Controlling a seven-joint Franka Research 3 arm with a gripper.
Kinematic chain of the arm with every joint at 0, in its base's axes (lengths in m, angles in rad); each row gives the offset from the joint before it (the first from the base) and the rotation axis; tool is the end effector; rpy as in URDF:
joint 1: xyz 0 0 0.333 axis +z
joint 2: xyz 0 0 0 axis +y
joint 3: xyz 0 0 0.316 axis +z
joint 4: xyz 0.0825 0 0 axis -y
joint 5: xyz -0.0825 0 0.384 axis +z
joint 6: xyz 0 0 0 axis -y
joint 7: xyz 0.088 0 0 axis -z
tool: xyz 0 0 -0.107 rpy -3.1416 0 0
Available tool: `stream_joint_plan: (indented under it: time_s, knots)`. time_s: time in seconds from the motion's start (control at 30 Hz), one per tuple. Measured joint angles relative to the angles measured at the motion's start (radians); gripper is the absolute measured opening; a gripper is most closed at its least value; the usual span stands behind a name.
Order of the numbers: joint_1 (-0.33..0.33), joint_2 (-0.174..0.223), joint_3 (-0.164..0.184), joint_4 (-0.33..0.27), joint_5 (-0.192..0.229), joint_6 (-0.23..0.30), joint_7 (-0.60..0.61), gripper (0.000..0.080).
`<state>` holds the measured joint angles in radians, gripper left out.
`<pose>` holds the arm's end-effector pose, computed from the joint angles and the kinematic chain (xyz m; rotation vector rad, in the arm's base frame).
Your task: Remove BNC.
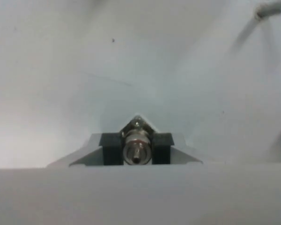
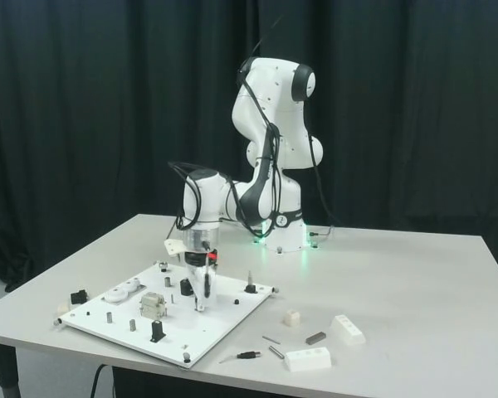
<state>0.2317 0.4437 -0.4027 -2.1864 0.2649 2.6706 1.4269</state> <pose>0.5566 -0.1059 0.2056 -1.9518 2.4277 -0.1498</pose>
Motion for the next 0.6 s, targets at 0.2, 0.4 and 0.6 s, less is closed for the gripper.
stream_joint_plan:
  time_s: [0.2,0.4,0.6]
  knots:
    - [-0.005,0.007,0.000,0.019,0.000,-0.035,-0.155,0.0128]
    - [-0.008,0.008,0.000,0.028,0.000,-0.053,-0.232,0.0127]
    - [-0.009,0.008,0.000,0.028,0.000,-0.054,-0.326,0.0127]
